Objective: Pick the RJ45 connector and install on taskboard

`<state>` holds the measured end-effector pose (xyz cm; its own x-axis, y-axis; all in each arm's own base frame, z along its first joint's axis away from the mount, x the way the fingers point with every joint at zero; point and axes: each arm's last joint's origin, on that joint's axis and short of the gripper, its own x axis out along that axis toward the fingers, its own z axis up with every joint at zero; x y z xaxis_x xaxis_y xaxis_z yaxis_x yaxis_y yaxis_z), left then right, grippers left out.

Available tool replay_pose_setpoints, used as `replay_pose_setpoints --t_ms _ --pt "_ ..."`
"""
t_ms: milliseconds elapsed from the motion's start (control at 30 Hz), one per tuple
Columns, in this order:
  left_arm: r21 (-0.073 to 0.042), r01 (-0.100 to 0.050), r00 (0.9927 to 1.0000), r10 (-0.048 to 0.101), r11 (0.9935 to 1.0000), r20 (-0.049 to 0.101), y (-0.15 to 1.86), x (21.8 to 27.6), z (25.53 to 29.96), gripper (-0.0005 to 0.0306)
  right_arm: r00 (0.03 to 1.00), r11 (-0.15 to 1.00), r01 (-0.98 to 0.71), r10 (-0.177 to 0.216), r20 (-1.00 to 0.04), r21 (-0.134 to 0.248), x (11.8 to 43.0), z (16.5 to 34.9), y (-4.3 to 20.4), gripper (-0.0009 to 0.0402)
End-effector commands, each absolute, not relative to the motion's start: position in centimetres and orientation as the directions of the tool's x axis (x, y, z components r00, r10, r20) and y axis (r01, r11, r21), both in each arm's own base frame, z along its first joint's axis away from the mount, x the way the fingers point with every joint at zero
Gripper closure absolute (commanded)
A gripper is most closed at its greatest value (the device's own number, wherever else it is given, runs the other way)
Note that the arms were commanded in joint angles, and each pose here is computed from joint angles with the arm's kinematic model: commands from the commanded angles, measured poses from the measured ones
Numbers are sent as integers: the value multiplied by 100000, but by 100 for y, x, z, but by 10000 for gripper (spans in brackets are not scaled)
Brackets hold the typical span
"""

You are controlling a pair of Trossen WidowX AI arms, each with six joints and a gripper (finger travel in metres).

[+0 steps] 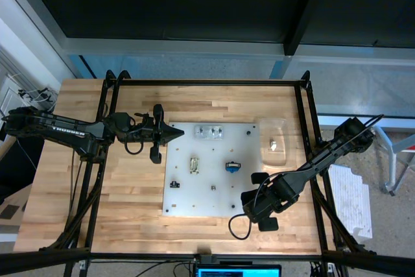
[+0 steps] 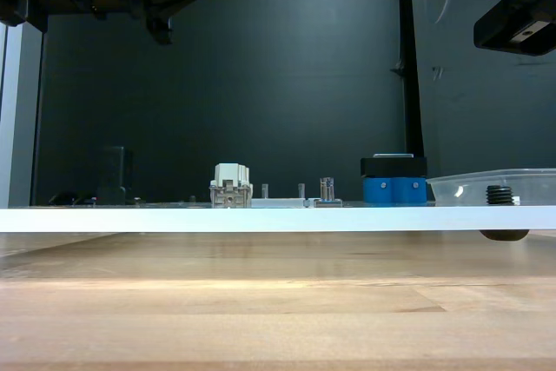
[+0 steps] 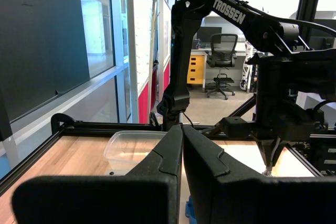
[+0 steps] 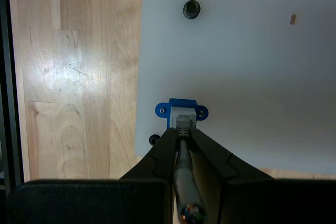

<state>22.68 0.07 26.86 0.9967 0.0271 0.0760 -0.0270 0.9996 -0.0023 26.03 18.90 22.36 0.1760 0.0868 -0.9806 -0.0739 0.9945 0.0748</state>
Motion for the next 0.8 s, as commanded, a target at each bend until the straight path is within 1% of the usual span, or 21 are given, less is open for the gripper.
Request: replay_pose_setpoints --t_ms 33,133,233,567,800 --pt "-185 -2664 99675 2670 99964 7600 7 2269 2685 300 17747 99399 -7597 9120 -97989 7876 2592 2250 1890 393" --pt "-223 -2661 99675 2670 99964 7600 7 2269 2685 300 18176 99385 -7646 9293 -97894 8015 2588 2263 1887 390" --pt "-223 -2699 99674 2708 99963 7600 8 2269 2685 300 18379 99379 -7618 9395 -97847 8111 2588 2269 1887 376" --pt "-223 -2699 99674 2708 99963 7600 8 2269 2685 300 19700 99356 -6917 10175 -97511 8970 2583 2299 1883 296" --pt "-223 -2699 99674 2708 99963 7600 8 2269 2685 300 20610 99285 -6948 10948 -97239 9706 2569 2336 1875 250"
